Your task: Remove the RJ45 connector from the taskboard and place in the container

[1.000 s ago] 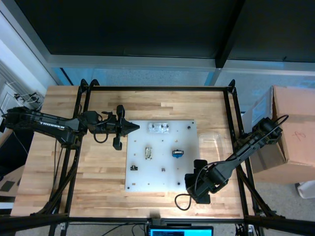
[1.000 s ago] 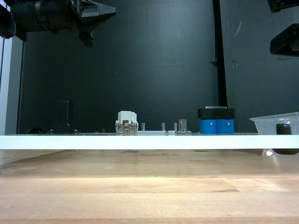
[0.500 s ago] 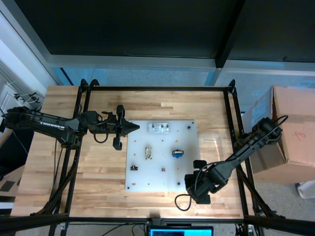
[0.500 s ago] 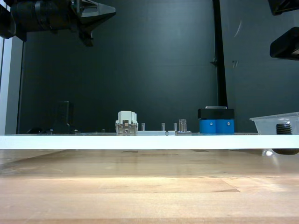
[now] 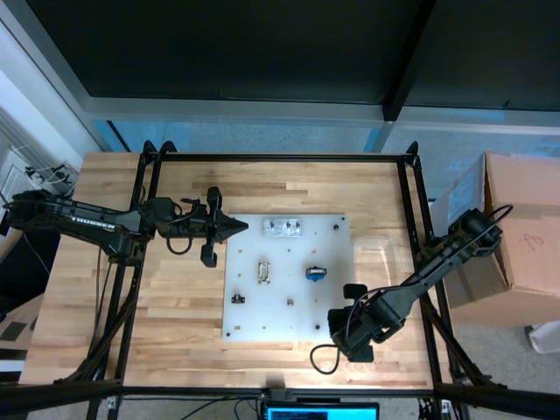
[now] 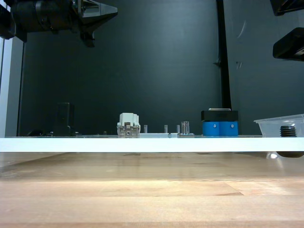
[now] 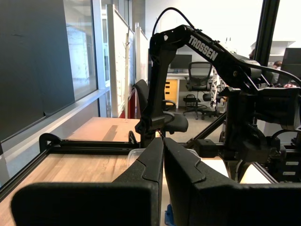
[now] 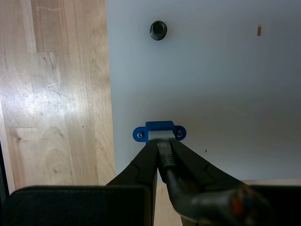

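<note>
Right wrist view: right gripper [image 8: 160, 147] pinches the grey RJ45 connector [image 8: 165, 157] between its black fingertips. The plug's nose points down at the blue socket mount [image 8: 159, 133] on the white taskboard [image 8: 221, 84]. Low view puts this gripper high above the board, so I judge the connector held and clear of its seat. Grey cable [image 8: 173, 183] trails back from the plug.

Risks: the grip is narrow, so pull from the trailing cable could twist the plug or drag it out of the pinch in transit. Carried too low, plug or cable could catch the wall of the clear plastic container [image 5: 378, 249], which sits just beside the board's right edge, on the far side of the gripper.

Around: white-and-metal connector block [image 5: 262, 272] and black bolt head [image 8: 158, 30] sit on the board, both off the likely path. Left gripper [image 7: 163, 141], fingers pressed together and holding nothing, hangs above the board's far left corner, well apart. Only the container's own wall stands in the way.
</note>
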`<state>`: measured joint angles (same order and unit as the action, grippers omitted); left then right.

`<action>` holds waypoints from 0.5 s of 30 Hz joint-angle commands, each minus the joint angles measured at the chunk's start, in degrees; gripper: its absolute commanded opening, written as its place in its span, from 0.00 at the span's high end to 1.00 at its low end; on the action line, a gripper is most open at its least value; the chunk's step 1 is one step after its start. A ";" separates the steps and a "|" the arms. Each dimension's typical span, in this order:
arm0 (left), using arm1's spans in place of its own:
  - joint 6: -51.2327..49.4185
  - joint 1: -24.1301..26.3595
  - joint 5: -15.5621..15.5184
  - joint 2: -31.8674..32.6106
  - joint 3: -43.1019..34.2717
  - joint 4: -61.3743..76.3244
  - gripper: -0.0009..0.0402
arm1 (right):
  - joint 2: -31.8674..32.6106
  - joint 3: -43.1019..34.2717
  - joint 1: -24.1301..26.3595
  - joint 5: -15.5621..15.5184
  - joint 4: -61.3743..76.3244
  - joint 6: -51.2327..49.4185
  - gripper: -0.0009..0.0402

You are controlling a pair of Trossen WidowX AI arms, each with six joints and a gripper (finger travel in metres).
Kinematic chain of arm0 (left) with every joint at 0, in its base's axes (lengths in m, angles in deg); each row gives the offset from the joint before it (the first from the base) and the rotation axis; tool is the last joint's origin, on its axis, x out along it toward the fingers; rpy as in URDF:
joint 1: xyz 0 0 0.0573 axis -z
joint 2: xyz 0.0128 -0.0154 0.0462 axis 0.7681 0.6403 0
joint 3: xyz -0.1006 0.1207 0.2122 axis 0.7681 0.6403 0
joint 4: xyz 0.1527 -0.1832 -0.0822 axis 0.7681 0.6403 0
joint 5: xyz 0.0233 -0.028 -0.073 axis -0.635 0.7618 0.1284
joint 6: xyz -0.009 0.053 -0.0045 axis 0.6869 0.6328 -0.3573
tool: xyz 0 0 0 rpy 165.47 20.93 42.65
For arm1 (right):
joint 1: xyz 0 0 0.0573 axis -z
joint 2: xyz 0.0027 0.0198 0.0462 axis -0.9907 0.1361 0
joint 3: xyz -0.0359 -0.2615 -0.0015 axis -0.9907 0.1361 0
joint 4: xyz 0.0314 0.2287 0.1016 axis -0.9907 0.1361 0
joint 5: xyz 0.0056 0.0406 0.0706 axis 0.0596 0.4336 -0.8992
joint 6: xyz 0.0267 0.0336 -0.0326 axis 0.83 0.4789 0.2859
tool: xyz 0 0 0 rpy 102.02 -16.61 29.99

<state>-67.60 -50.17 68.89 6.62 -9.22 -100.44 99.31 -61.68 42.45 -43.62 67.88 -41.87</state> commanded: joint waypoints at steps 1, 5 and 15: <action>0.02 -0.02 0.00 0.02 -0.02 0.00 0.98 | 0.00 -0.07 0.00 -0.24 -0.13 0.11 0.98; 0.04 0.00 0.00 0.02 -0.02 0.00 0.98 | 0.00 -0.07 0.00 -0.24 -0.07 0.13 0.98; 0.02 0.00 0.00 0.02 -0.02 0.00 0.98 | -1.11 -0.07 0.00 -0.26 0.15 0.15 0.98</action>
<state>-67.58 -50.17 68.89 6.62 -9.24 -100.42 98.20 -61.70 42.47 -43.86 68.10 -41.72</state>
